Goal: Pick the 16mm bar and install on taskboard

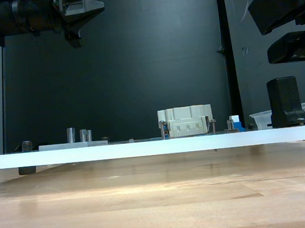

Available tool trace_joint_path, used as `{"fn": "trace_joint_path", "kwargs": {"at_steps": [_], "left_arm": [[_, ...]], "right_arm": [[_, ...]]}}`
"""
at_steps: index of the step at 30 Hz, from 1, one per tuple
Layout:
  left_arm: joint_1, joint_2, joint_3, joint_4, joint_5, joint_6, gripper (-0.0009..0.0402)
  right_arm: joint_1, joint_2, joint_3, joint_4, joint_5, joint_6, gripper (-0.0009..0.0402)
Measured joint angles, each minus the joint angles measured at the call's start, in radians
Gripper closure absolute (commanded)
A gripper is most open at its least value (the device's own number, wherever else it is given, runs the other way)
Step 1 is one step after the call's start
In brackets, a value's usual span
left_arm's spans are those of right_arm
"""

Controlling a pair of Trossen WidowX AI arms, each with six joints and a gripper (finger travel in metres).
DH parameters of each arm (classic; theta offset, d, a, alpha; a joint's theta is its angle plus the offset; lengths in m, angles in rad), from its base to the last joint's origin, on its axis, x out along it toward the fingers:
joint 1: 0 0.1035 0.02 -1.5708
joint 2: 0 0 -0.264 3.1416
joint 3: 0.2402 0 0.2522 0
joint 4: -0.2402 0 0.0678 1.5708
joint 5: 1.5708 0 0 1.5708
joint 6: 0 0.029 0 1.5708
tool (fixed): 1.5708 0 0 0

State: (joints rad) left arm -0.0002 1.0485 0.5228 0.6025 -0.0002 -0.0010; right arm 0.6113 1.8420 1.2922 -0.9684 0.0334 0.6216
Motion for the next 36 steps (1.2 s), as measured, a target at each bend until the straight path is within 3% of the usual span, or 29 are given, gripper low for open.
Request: {"fn": "trace_joint_path", "kwargs": {"at_steps": [6, 24, 29, 36], "left_arm": [[0.0, 0.0, 0.0, 0.0, 0.0, 0.0, 0.0393], [0.0, 0.0, 0.0, 0.0, 0.0, 0.0, 0.0393], [0.0, 0.0, 0.0, 0.0, 0.0, 0.0, 0.0393], [0.0, 0.0, 0.0, 0.0, 0.0, 0.0, 0.0393]], "right_arm": [[0.0, 0.0, 0.0, 0.0, -0.005, -0.001, 0.0374], [0.004, -0.005, 0.005, -0.002, -0.011, -0.001, 0.0182], [0.005, -0.006, 0.005, -0.003, -0.011, -0.001, 0.0163], [0.005, -0.007, 0.005, -0.006, -0.008, -0.001, 0.017]]}}
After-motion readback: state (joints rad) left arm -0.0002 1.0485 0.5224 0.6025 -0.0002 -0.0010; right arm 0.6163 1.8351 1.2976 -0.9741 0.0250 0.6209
